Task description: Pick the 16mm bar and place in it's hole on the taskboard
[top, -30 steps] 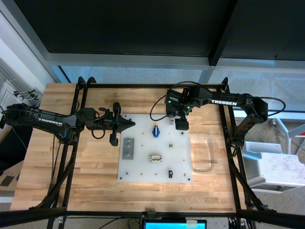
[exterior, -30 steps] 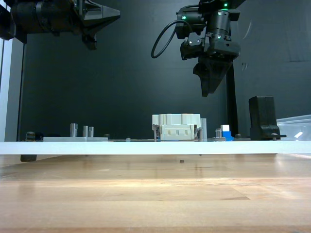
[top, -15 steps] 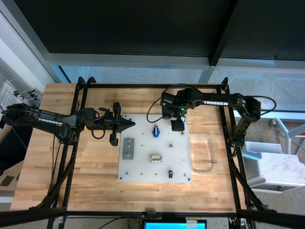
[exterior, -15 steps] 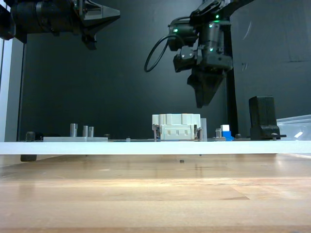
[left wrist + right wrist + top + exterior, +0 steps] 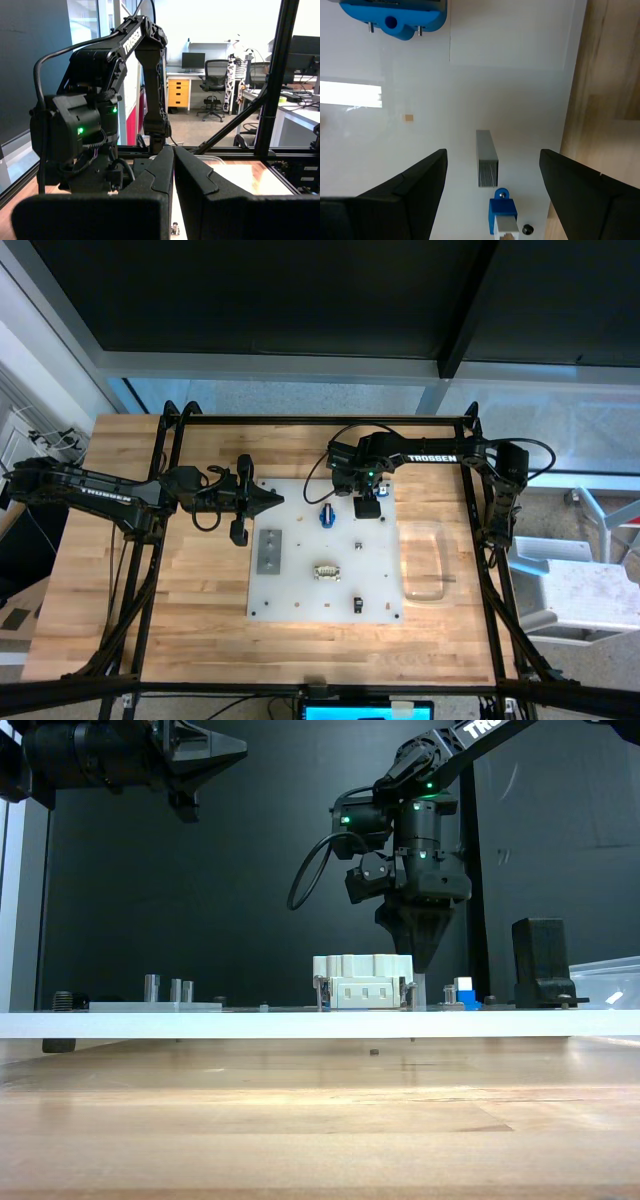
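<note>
White taskboard (image 5: 300, 585) from above: the left gripper (image 5: 271, 498) hangs over its left edge and the right gripper (image 5: 366, 506) over the far side. Low view: the right claw's tips point down just above the grey 16mm bar (image 5: 419, 992), which stands upright on the board, unheld. Right wrist: fingers (image 5: 405, 195) are spread wide, straddling the bar, lined up to grab, I'd say. Left wrist: claw clenched, empty. Since a second ago the right gripper has dropped and slid leftward. The left hasn't budged.
</note>
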Robot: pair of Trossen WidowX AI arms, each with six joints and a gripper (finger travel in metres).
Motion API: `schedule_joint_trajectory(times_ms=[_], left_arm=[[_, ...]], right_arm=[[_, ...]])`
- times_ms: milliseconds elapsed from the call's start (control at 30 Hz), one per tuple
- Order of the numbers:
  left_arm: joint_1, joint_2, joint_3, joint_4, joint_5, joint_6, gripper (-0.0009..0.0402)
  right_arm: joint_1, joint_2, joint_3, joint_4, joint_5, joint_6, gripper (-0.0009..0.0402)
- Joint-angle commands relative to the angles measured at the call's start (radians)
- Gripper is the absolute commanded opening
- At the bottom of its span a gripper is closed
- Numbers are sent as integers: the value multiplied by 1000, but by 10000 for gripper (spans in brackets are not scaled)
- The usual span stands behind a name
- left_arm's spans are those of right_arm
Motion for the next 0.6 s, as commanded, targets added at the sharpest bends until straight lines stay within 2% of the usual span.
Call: schedule_joint_trajectory(times_ms=[33, 300, 600], left_arm=[[0, 0, 0, 0, 0, 0, 0], [0, 0, 0, 0, 0, 0, 0], [0, 0, 0, 0, 0, 0, 0]], right_arm=[[-1, 0, -2, 18, 1, -2, 234], [-12, 2, -14, 6, -5, -3, 164], [-12, 2, -49, 31, -15, -5, 134]])
